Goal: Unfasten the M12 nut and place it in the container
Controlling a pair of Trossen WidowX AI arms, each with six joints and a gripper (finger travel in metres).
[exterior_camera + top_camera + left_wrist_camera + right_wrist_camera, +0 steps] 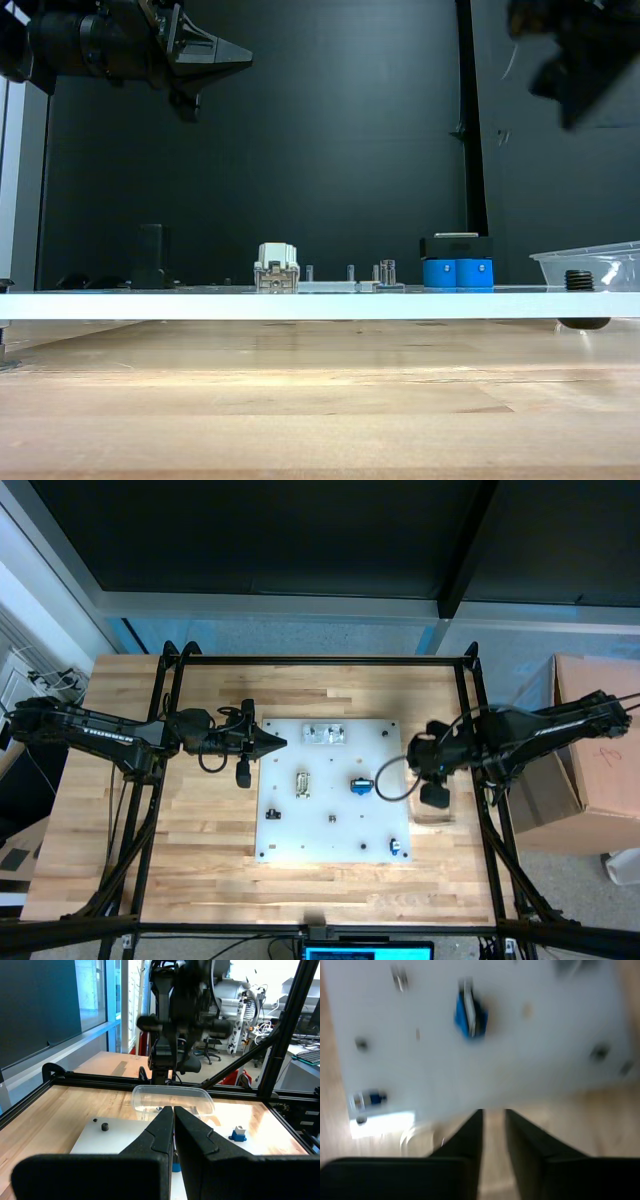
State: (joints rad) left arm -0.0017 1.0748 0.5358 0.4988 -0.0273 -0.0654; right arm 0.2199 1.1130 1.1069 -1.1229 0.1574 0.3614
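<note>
The black ribbed stud [580, 280] stands bare on the white board [330, 820], its ribs showing in the low view. No view shows the silver nut, so I cannot tell where it is. The clear container [428, 822] [172, 1097] sits just off the board's right edge, and I make out no contents in it. My right gripper [437, 798] [493, 1115] hangs high over the container; a narrow gap between its fingers shows only wood. My left gripper [280, 743] [173, 1110] hovers shut and empty, high over the board's left edge.
A blue connector block [361, 786] [457, 272] and a white connector [303, 785] stand mid-board. A small blue part [397, 848] sits at the near right corner. A black frame rings the table, and a cardboard box [590, 750] stands beyond its right side.
</note>
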